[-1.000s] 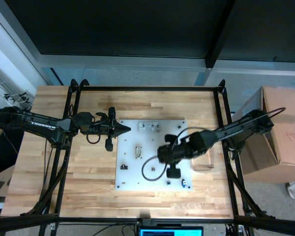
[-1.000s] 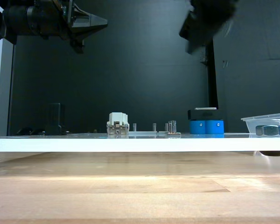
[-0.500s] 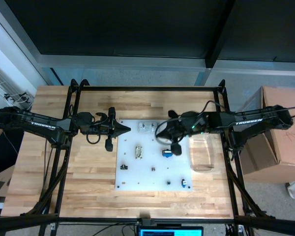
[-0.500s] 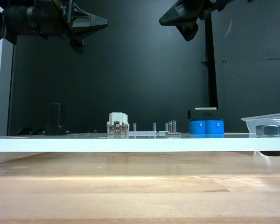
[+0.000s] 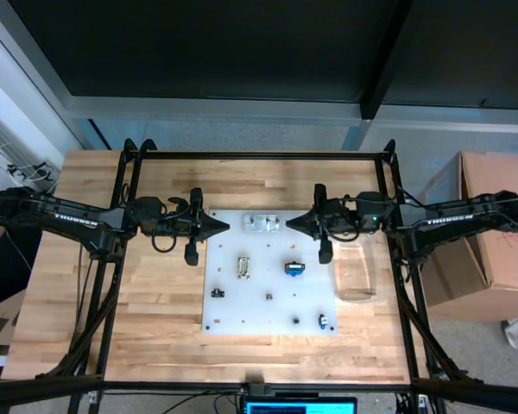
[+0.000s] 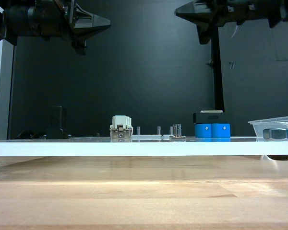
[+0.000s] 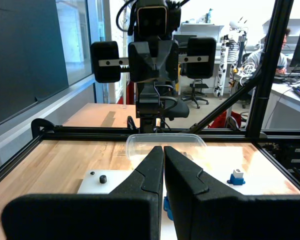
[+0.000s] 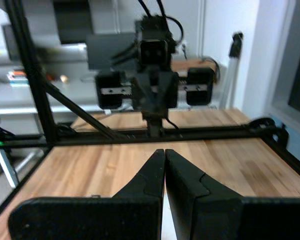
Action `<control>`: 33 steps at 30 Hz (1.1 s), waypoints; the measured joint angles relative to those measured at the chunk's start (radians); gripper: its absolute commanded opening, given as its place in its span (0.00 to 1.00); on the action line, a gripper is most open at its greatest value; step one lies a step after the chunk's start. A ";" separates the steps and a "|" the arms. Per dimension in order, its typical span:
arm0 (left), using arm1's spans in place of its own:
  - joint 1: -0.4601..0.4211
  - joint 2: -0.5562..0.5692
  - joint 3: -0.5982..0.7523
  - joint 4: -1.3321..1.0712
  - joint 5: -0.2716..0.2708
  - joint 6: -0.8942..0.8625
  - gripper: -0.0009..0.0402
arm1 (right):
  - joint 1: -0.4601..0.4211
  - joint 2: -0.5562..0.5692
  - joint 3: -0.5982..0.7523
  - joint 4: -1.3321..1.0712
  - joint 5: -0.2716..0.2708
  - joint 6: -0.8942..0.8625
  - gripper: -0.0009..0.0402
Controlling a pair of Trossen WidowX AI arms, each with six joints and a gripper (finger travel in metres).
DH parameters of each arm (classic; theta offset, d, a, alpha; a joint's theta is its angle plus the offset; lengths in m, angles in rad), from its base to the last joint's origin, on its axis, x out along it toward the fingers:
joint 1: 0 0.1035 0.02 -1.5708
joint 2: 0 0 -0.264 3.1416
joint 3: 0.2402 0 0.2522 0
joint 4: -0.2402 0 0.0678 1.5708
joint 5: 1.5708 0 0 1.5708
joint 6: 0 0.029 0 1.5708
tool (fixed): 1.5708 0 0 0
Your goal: Pick the M12 nut and place it on its threads and fasten
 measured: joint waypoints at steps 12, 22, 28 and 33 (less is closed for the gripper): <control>0.000 0.000 0.000 0.000 0.000 0.000 0.02 | -0.008 -0.016 -0.121 0.141 -0.012 0.018 0.02; 0.000 0.000 0.000 0.000 0.000 0.000 0.02 | -0.008 -0.016 -0.120 0.146 -0.012 0.010 0.02; 0.000 0.000 0.000 0.000 0.000 0.000 0.02 | -0.008 -0.016 -0.119 0.154 -0.012 0.010 0.02; 0.000 0.000 0.000 0.000 0.000 0.000 0.02 | -0.008 -0.016 -0.119 0.154 -0.012 0.010 0.02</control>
